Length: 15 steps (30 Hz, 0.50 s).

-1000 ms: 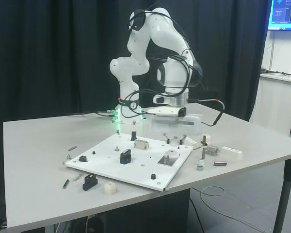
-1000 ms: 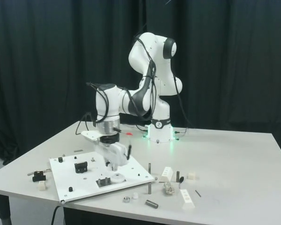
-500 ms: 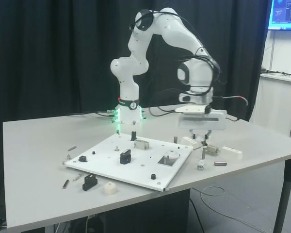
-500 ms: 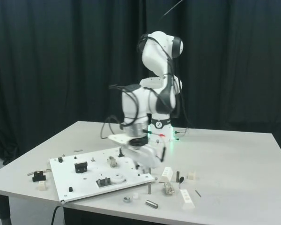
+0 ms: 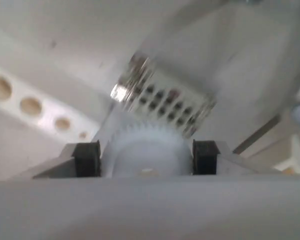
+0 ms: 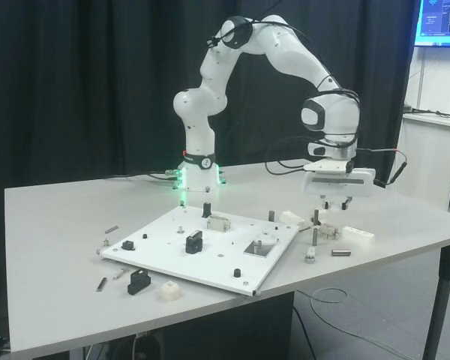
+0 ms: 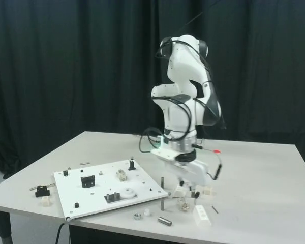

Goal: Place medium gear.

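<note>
Wrist view: caught the medium gear (image 5: pixel 145 150), white and toothed, pinched between the two black pads (image 5: pixel 87 159) of the gripper (image 5: pixel 146 158), so clamped shut on it from both sides. Spotted a metal block dotted with small holes (image 5: pixel 162 102) right underneath the gear, plus a white bar with a row of round holes (image 5: pixel 30 105) off to one side. Over in the first room view, found the gripper (image 6: pixel 335 201) right of centre in the frame, hanging low over the loose bits on the grey table (image 6: pixel 52 225), close to an upright pin (image 6: pixel 313 217) and a white block (image 6: pixel 358 235). Sat well off the white board (image 6: pixel 210 255), which filled the lower middle. Same story in the second room view: gripper (image 7: pixel 189 184) at lower right of centre, just past the board's (image 7: pixel 91 198) right-hand corner. Couldn't make out the gear itself in either room shot, too small.
</note>
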Each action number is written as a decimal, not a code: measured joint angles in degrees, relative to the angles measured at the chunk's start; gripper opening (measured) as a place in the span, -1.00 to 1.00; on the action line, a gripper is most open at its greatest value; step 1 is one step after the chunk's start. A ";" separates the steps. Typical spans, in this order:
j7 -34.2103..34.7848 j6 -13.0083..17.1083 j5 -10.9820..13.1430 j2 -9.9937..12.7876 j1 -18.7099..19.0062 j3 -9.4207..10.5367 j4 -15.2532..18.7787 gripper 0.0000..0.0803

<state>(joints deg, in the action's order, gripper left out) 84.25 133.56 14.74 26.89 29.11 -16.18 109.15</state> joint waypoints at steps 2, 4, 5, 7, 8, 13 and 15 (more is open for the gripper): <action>0.48 0.19 -0.07 0.23 1.07 0.00 0.18 -0.01; 1.15 0.38 -0.08 0.56 2.12 0.01 0.29 -0.01; 1.50 0.49 -0.08 0.75 2.60 0.01 0.32 -0.01; 2.23 0.78 -0.08 1.19 3.62 0.02 0.36 -0.01; 2.54 0.92 -0.08 1.41 4.09 0.02 0.37 -0.01; 4.09 1.82 -0.09 2.59 6.41 0.03 0.38 -0.01; 4.56 2.25 -0.09 3.06 7.29 0.03 0.38 -0.01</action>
<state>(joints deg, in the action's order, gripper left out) 88.81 135.81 14.66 29.95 36.40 -16.15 109.52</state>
